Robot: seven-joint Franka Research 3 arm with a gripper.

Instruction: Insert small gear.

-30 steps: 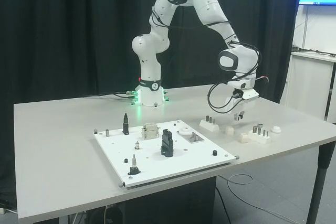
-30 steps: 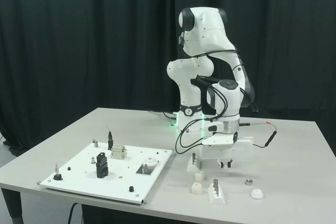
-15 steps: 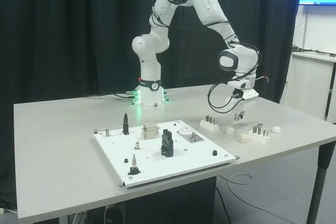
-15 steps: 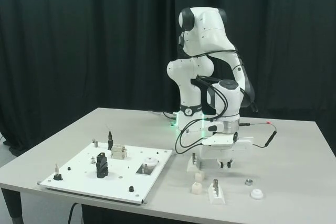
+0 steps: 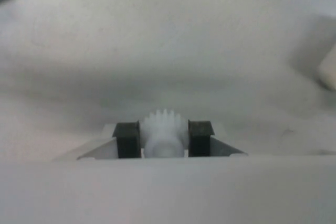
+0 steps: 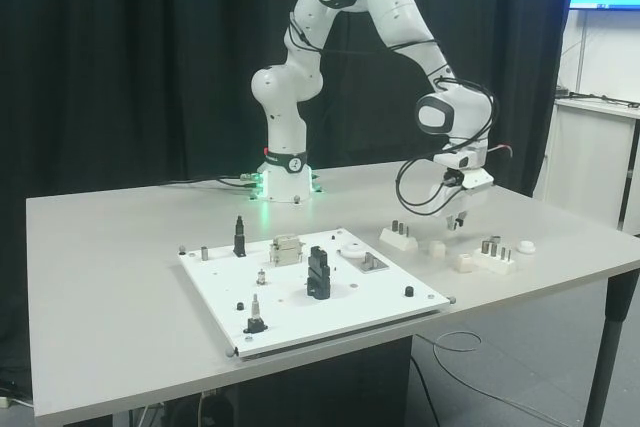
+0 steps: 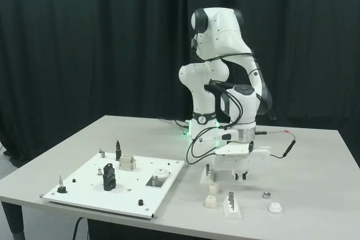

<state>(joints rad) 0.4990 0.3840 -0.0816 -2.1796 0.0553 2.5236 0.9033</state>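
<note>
From my seat I see the gripper (image 5: 164,139) clamped on the small gear (image 5: 163,129): in the wrist view the white toothed wheel sits squeezed between the two black fingertips (image 5: 126,139), its teeth showing above them and its hub between the pads. The gear is off the grey table (image 6: 120,247), carried in the air above bare tabletop. In the first room view the gripper (image 6: 457,219) hangs at about 3 o'clock from the white assembly board (image 6: 300,312), just above a white peg holder (image 6: 400,237) and two small white blocks (image 6: 437,247) lying near it. Further out at 3 o'clock stands another white holder with grey pegs (image 6: 496,255) and a white round part (image 6: 524,247) beside it. On the board I can make out a black upright fixture (image 6: 318,273), a white round disc (image 6: 352,250) at 1 o'clock from it, and a grey bracket (image 6: 374,264) next to that. The second room view shows the white arm (image 7: 216,66) folded over, the gripper (image 7: 241,175) pointing straight down, well apart from the board (image 7: 84,192). A green light glows at the arm's base (image 6: 284,183).
</note>
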